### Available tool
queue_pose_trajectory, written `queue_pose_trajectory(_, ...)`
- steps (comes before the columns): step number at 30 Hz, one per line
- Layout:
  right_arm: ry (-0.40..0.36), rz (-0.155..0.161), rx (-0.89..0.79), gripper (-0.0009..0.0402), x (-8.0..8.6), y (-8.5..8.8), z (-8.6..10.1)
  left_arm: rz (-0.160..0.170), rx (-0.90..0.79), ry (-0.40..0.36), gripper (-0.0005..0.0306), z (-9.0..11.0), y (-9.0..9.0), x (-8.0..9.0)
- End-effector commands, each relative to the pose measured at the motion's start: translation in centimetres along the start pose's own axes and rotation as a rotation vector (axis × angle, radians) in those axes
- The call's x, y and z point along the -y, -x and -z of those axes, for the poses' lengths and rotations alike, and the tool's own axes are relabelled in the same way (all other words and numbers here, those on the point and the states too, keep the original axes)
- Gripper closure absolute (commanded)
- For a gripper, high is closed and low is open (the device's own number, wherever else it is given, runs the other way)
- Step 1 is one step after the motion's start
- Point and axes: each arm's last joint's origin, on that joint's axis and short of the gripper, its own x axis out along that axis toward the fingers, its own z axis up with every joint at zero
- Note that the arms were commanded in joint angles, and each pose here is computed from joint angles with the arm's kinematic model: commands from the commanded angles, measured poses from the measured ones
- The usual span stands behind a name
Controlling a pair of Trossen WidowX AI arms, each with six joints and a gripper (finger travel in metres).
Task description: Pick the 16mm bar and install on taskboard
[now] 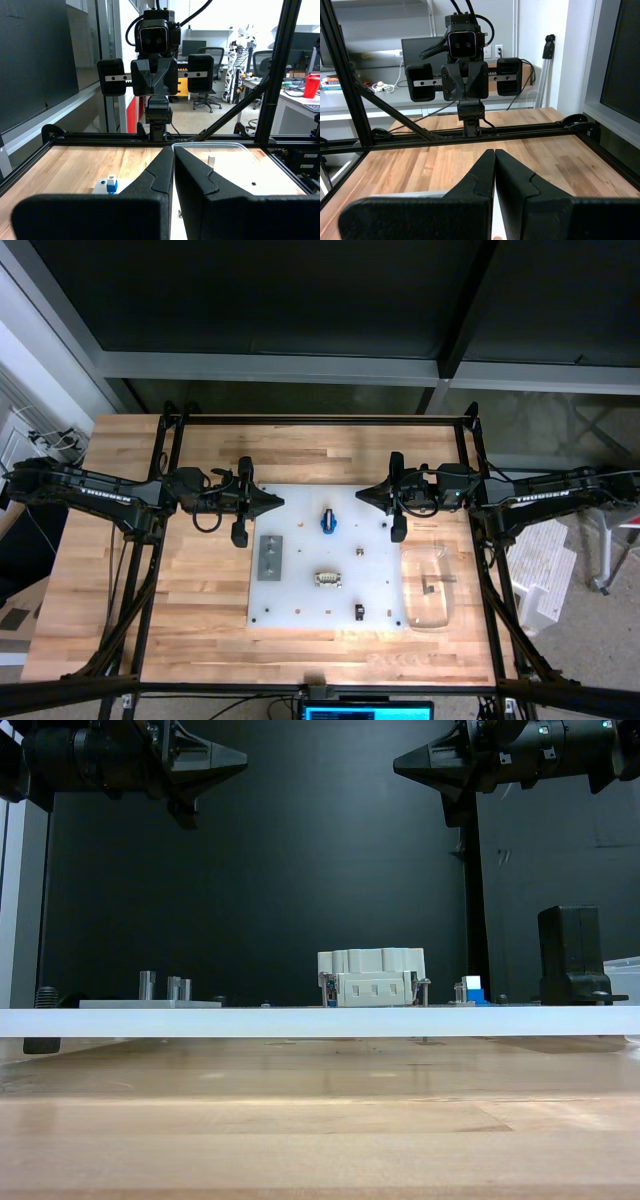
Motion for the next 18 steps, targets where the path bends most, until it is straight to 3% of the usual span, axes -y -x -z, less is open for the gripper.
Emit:
queue_pose_trajectory(1,0.0,0.0,0.0,0.0393,0.0,-0.01,-0.01,0.0,0.0,0.0,0.03,0.0,0.0,0.0)
queue_pose_trajectory(18,-0.001,-0.001,0.031,0.0393,-0.01,0.0,-0.31,0.0,0.0,0.0,0.03,0.0,0.0,0.0)
